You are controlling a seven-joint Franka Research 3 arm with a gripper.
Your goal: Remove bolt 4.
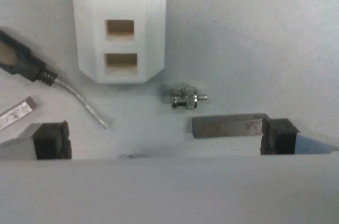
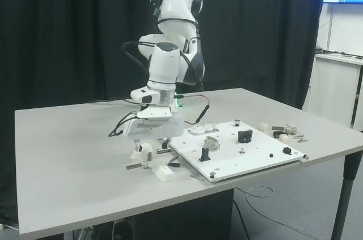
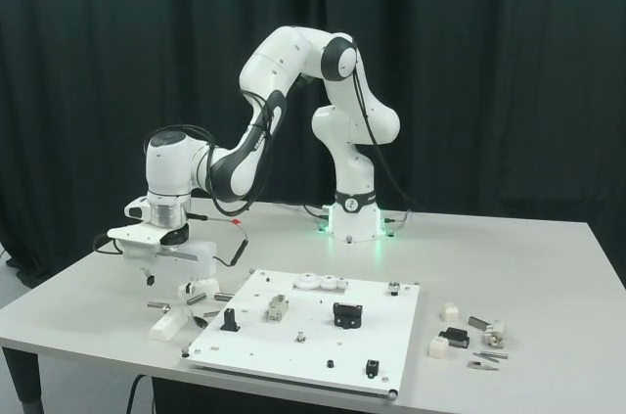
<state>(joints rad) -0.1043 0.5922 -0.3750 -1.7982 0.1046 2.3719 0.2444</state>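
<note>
A small grey bolt [image 1: 186, 98] with a nut on it lies on its side on the grey table, just off the end of a white slotted block [image 1: 119, 23]. My gripper [image 1: 164, 138] hangs low over the table and stands open, its black fingertips [image 1: 278, 135] wide apart with nothing between them. The bolt lies a little beyond the line between the tips, untouched. In the room views the gripper [image 2: 154, 146] [image 3: 166, 272] is beside the near left corner of the white assembly board [image 2: 249, 158] [image 3: 313, 336], off the board itself.
A grey metal bar [image 1: 228, 126] lies close to one fingertip and a second bar [image 1: 16, 113] near the other. A black plug with a cable [image 1: 24, 62] lies beside the white block. The board carries several small fixtures, and loose parts [image 3: 469, 336] lie past its far side.
</note>
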